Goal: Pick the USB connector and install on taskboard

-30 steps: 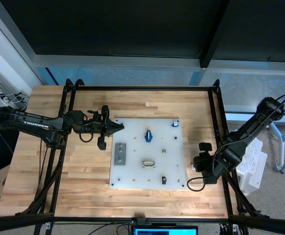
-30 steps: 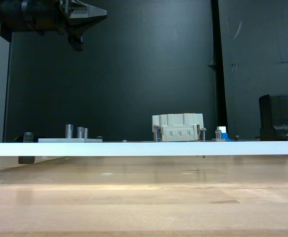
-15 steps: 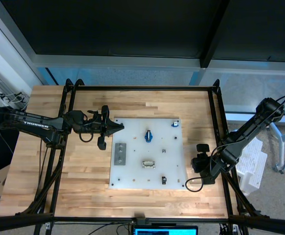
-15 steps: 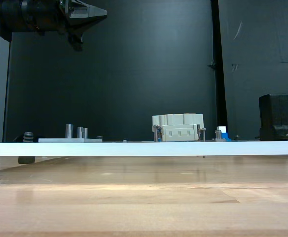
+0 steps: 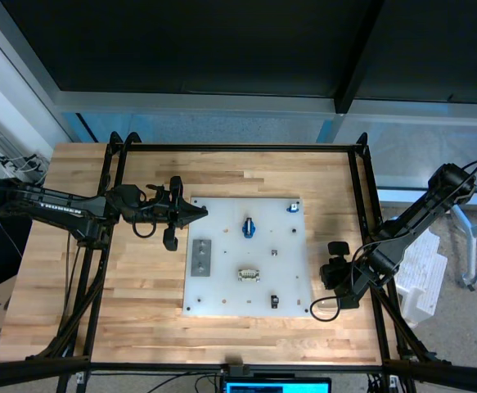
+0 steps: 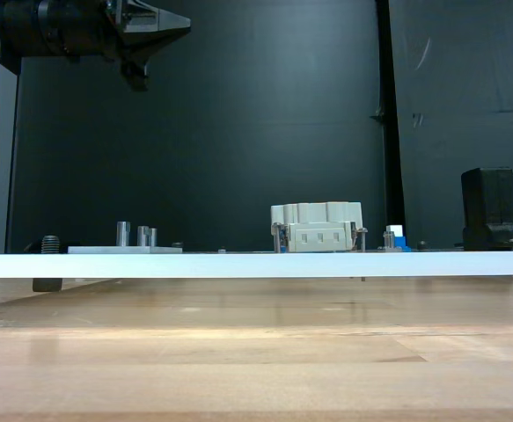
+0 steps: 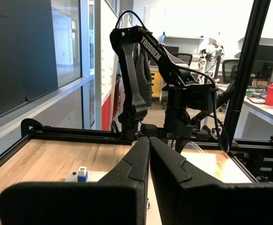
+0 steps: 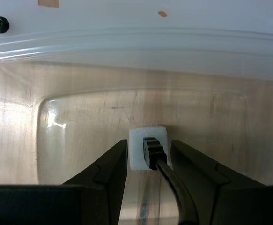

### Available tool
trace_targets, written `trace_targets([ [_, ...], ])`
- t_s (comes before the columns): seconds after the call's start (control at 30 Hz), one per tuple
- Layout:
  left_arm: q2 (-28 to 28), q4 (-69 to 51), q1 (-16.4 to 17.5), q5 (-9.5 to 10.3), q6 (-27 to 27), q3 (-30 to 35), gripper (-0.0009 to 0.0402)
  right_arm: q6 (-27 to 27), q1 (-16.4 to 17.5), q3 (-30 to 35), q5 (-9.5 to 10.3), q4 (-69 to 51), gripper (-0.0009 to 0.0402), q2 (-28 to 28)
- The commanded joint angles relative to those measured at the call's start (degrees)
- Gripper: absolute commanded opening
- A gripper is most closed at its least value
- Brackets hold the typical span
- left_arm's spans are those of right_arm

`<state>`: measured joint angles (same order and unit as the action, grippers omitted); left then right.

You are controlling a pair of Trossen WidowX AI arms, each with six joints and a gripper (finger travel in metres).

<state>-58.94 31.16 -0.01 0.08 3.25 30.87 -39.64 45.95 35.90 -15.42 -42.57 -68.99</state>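
Observation:
The USB connector (image 8: 141, 140) is a small whitish block with a black plug and cord on its near face, over the floor of a clear plastic tray (image 8: 80, 101). My right gripper (image 8: 149, 143) is shut on it, one finger against each side. In the high view the right gripper (image 5: 330, 274) hangs just off the right edge of the taskboard (image 5: 222, 246), a large white square plate. My left gripper (image 5: 201, 211) is shut and empty, held high above the board's left edge (image 6: 181, 19); its fingers (image 7: 141, 154) press together.
On the board stand a blue part (image 5: 248, 228), a grey block (image 5: 200, 256), a silver-beige connector (image 5: 249, 275) and a black socket (image 5: 275, 302). A small blue-white piece (image 5: 292, 208) sits at the far right corner. A black frame rail (image 5: 369, 205) runs beside the right arm.
The right arm and its gripper have shifted slightly left toward the board's edge. The left arm has not moved.

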Motion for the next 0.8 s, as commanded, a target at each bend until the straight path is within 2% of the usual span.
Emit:
trace_targets([
  [0.03,-0.02,0.02,0.02,-0.02,-0.02,0.02,0.0000,0.07,0.04,0.02,0.02,-0.07,0.0125,0.00],
  [0.47,-0.02,0.02,0.00,-0.02,-0.02,0.00,0.0000,0.22,0.07,0.02,-0.02,-0.26,0.0123,0.46],
  [0.8,-0.04,0.02,0.00,-0.02,-0.02,0.02,0.0000,1.07,0.07,0.02,0.02,-0.26,0.0055,0.55],
])
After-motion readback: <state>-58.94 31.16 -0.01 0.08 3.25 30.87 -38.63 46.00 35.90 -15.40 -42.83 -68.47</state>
